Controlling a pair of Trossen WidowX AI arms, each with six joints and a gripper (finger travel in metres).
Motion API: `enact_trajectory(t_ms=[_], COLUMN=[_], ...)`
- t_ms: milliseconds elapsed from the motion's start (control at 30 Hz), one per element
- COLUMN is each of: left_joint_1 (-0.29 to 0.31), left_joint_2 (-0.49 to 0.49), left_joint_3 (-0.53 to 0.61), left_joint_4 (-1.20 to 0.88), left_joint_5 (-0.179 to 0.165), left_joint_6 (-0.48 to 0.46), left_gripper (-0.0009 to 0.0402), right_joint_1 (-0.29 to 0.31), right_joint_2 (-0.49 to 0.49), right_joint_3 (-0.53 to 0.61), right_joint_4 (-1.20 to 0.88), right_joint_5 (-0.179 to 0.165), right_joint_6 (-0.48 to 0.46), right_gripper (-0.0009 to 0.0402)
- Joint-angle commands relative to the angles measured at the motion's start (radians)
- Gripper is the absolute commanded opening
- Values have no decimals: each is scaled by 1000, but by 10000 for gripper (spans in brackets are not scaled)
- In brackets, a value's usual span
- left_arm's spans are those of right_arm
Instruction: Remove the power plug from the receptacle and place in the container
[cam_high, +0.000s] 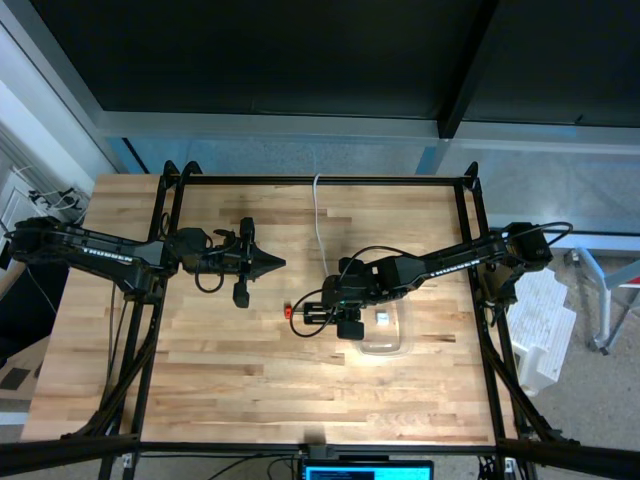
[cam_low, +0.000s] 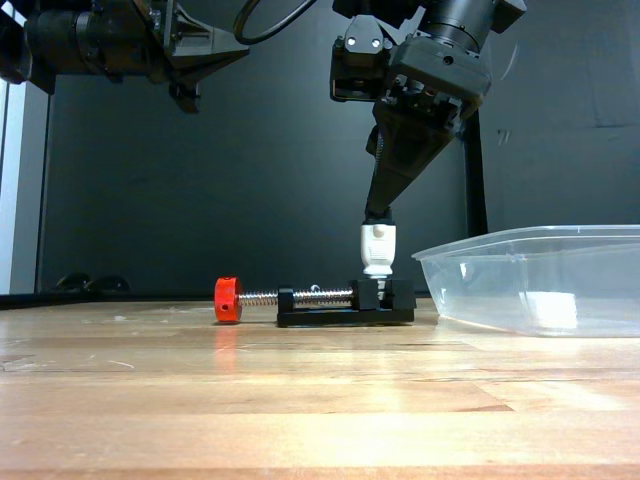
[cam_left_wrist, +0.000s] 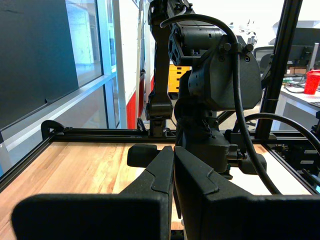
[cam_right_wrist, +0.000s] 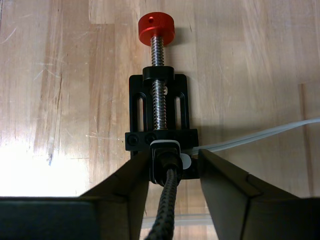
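Note:
The power plug (cam_right_wrist: 165, 159), small and black with a braided cord, sits in the white receptacle (cam_low: 378, 250). The receptacle stands upright in a black clamp (cam_low: 345, 305) with a red knob (cam_low: 228, 300). My right gripper (cam_right_wrist: 175, 156) points straight down over it, open, with one finger on each side of the plug and a gap at one side. The high view shows the right gripper (cam_high: 338, 312) just left of the container (cam_high: 405, 338), a clear shallow tub. My left gripper (cam_high: 265, 263) hangs shut above the table's left-middle, far from the clamp.
A small white cube (cam_high: 383, 318) lies inside the container. From the receptacle, a white cable (cam_high: 320, 220) runs toward the table's far edge. A black frame (cam_high: 320, 180) rims the table. Bare wood lies in front of the clamp and tub.

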Motion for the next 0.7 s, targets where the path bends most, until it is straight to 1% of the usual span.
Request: enact_trajectory(t_ms=[33, 300, 333, 400, 533, 700], left_joint_1=[0, 0, 0, 0, 0, 0], left_joint_2=[0, 0, 0, 0, 0, 0], left_joint_3=[0, 0, 0, 0, 0, 0], left_joint_4=[0, 0, 0, 0, 0, 0], left_joint_5=[0, 0, 0, 0, 0, 0], left_joint_6=[0, 0, 0, 0, 0, 0], left_gripper=[0, 0, 0, 0, 0, 0], right_joint_1=[0, 0, 0, 0, 0, 0], right_joint_2=[-1, -1, -1, -1, -1, -3], right_joint_3=[0, 0, 0, 0, 0, 0], right_joint_4=[0, 0, 0, 0, 0, 0], right_joint_5=[0, 0, 0, 0, 0, 0], right_joint_6=[2, 3, 3, 8, 7, 7], right_gripper=[88, 1, -3, 5, -2, 0])
